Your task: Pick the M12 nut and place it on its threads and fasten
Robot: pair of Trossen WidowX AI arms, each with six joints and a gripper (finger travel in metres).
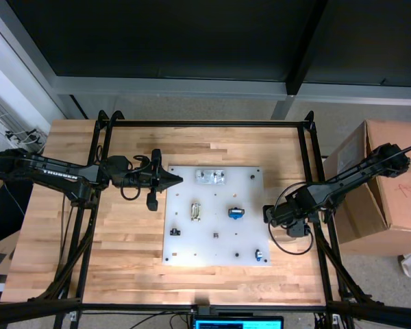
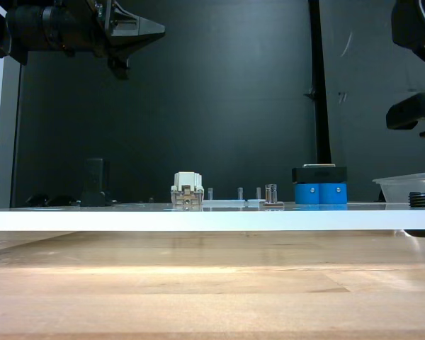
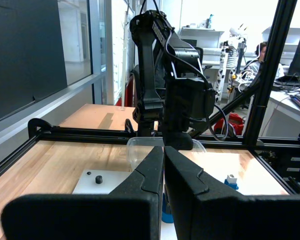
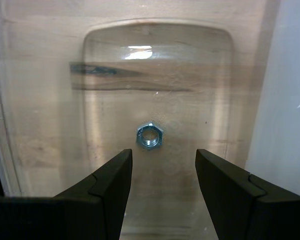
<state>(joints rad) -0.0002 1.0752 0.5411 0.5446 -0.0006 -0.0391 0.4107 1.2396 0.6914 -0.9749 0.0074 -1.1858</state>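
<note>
The step in hand is the pick, and it is not yet done. The M12 nut [image 4: 149, 136] lies free and flat on the bottom of the clear tray [image 4: 50, 100], which stands on the desk [image 1: 123, 260] just beside the right edge of the white board [image 1: 212, 233].

The right pincer [image 4: 163, 159] hangs above this tray, released, with its two fingers spread apart. The nut is seen a little beyond the gap between them, and nothing touches it.

The stud [image 2: 421, 200], near the board's near right edge, shows its black ribs, so I judge it bare.

The left pincer [image 3: 163, 155] hovers high over the board's far left edge with its fingers pressed together on nothing.

The next move, I think, calls for the right pincer to go forward a little and then straight down until the fingers stand on both sides of the nut, and then to clench. The nut is low and thin, so the fingertips must come almost to the tray bottom.
</note>
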